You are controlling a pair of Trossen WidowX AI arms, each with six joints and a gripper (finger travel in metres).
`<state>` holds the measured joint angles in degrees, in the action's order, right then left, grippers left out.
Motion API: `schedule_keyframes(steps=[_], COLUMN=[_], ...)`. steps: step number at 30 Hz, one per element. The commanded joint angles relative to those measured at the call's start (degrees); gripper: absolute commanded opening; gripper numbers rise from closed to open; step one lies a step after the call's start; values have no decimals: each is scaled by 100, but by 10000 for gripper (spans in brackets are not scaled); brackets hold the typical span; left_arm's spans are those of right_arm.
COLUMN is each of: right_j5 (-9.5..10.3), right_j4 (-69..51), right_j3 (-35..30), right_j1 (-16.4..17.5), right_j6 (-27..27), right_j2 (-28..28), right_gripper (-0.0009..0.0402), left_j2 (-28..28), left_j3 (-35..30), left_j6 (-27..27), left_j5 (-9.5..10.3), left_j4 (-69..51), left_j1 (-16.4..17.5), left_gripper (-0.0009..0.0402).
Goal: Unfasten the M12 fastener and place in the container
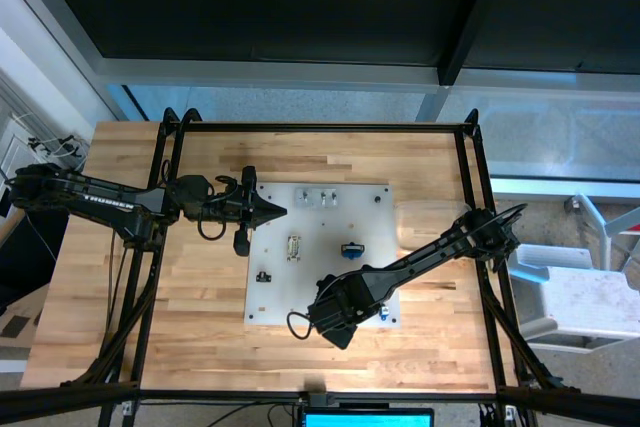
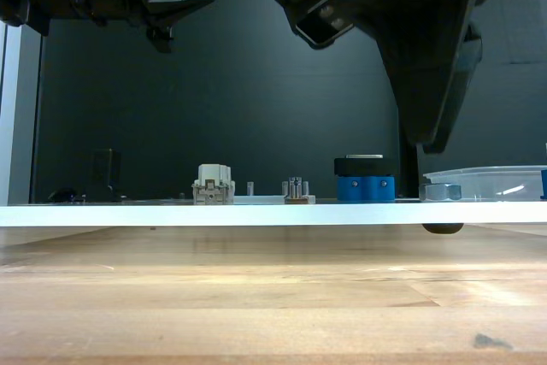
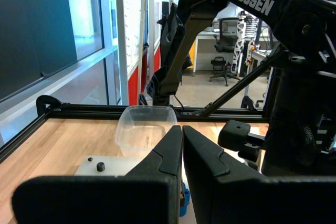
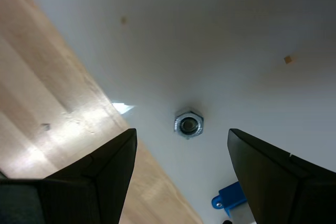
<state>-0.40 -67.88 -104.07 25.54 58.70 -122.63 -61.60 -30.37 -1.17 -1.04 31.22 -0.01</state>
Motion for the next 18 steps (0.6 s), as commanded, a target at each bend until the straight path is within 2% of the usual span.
schedule_keyframes(steps=[1, 18], right_j5=[-2, 28], right_j4=[140, 579], right_j3=[133, 527], right_j1=[0, -15], right_j6=[0, -7], right_j2=[7, 7], right_gripper=[243, 242], left_j2=[0, 0], left_j3=[0, 0], left_j6=[0, 0], left_j5=[0, 0], left_j4=[2, 11], left_j1=[0, 0], left_gripper=[0, 0])
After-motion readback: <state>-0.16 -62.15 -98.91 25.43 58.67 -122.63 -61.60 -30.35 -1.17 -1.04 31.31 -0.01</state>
